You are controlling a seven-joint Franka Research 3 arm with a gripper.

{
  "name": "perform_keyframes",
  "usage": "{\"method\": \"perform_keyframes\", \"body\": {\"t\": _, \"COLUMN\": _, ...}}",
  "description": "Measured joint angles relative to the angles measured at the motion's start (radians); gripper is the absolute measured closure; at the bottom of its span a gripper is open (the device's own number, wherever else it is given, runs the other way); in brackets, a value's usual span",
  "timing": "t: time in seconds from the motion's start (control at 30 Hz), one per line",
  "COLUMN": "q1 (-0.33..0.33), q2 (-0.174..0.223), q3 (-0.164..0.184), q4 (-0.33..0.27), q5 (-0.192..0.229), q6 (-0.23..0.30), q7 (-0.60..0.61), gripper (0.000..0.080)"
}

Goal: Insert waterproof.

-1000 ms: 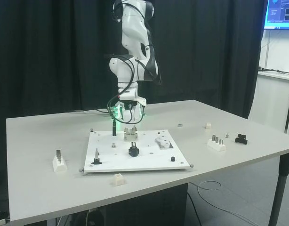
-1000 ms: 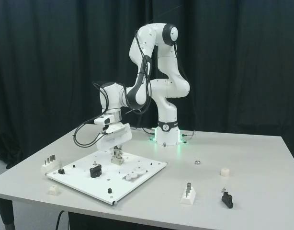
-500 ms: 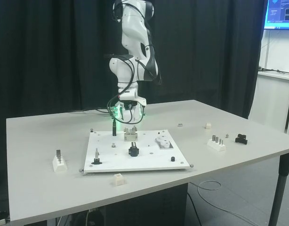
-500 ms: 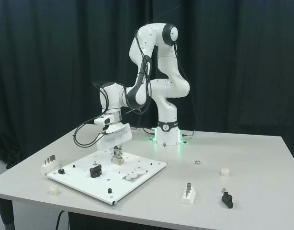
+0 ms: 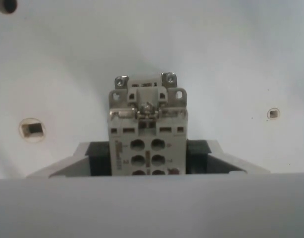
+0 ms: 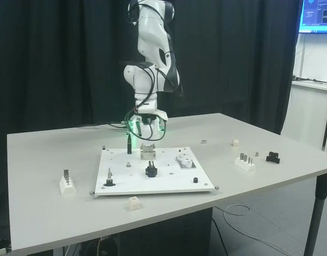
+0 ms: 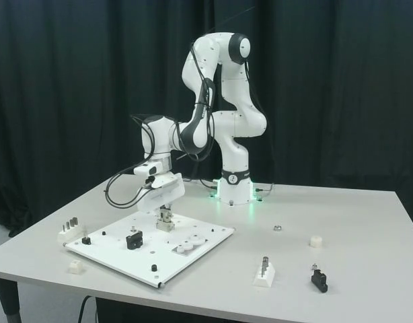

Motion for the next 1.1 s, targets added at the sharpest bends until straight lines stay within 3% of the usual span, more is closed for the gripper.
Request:
{"method": "perform_keyframes", "body": {"t": 0.47, "q1": 0.003, "q2": 0.002, "q3": 0.000, "q4": 0.001, "q5": -0.008, "q6": 0.000, "q7": 0.001, "gripper": 0.0493}}
{"method": "perform_keyframes", "body": {"t": 1.1, "q1": 0.014, "q2": 0.009, "q3": 0.000, "q4": 0.005, "q5": -0.068, "q6": -0.001, "q7": 0.062, "gripper": 0.0493}}
